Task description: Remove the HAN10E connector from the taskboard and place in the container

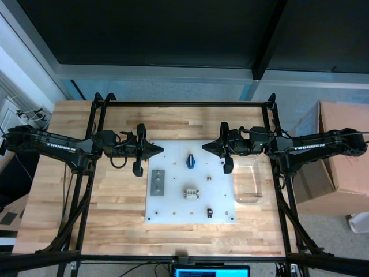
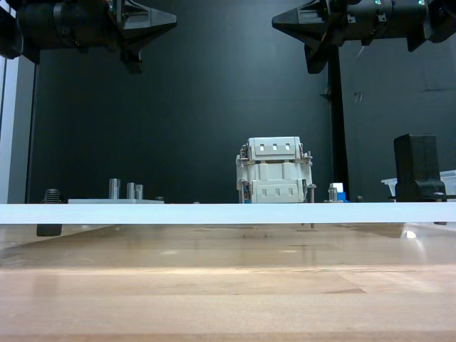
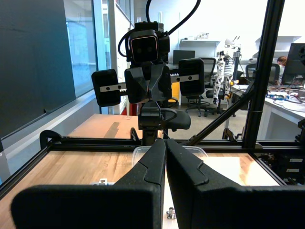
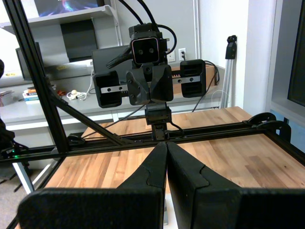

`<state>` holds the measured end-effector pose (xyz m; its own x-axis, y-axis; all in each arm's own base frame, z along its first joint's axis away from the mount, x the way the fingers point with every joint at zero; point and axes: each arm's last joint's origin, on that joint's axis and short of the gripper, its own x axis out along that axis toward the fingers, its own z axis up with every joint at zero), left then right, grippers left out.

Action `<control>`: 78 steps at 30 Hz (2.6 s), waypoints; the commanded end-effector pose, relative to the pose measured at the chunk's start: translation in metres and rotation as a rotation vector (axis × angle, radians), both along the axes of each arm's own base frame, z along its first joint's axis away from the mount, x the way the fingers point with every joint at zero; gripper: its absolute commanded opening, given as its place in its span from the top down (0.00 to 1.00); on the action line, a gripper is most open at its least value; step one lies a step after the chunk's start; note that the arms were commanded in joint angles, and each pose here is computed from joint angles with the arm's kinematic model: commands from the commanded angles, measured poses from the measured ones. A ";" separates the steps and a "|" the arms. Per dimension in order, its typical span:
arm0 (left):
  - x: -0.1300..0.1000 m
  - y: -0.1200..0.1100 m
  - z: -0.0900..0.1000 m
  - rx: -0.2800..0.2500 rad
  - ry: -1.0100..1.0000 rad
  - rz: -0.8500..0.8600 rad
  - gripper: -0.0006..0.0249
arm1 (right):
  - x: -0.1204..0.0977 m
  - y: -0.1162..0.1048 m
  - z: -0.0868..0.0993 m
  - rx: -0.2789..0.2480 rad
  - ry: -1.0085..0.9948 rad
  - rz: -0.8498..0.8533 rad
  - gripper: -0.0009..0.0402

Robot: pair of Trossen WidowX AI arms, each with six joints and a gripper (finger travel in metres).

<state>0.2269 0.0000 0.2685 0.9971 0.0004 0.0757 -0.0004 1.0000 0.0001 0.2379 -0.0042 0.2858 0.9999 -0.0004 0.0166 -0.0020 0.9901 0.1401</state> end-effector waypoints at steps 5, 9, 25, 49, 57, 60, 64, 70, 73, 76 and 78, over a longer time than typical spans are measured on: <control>0.000 0.000 0.000 0.000 0.000 0.000 0.97 | 0.000 0.001 0.002 -0.020 -0.021 0.012 0.98; 0.000 0.000 0.000 0.000 0.000 -0.001 0.98 | 0.000 0.001 0.002 -0.020 -0.021 0.013 0.98; 0.000 0.000 0.000 0.000 0.000 0.000 0.98 | 0.003 0.024 0.020 -0.021 0.145 0.077 0.98; 0.000 0.000 0.000 0.000 0.000 -0.001 0.98 | 0.052 0.064 0.068 -0.047 0.807 0.116 0.98; 0.000 0.000 0.000 0.000 0.000 0.000 0.98 | 0.076 0.082 0.072 -0.091 0.958 0.146 0.98; 0.000 0.000 0.000 0.000 0.000 0.000 0.98 | 0.083 0.090 0.071 -0.119 1.022 0.163 0.95; 0.000 0.000 0.000 0.000 0.000 0.000 0.98 | 0.093 0.098 0.065 -0.145 1.115 0.169 0.84; 0.000 0.000 0.000 0.000 0.000 0.000 0.98 | 0.112 0.110 0.056 -0.168 1.183 0.181 0.63; 0.000 0.000 0.000 0.000 0.000 0.000 0.98 | 0.120 0.114 0.054 -0.171 1.186 0.183 0.54; 0.000 0.000 0.000 0.000 0.000 0.000 0.97 | 0.126 0.116 0.050 -0.170 1.190 0.181 0.47; 0.000 0.000 0.000 0.000 0.000 0.000 0.98 | 0.131 0.118 0.047 -0.169 1.195 0.177 0.44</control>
<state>0.2268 0.0000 0.2686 0.9971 0.0000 0.0760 0.0000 1.0000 -0.0002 0.3658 0.1126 0.3350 0.3723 0.0535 -0.9266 -0.1013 0.9947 0.0167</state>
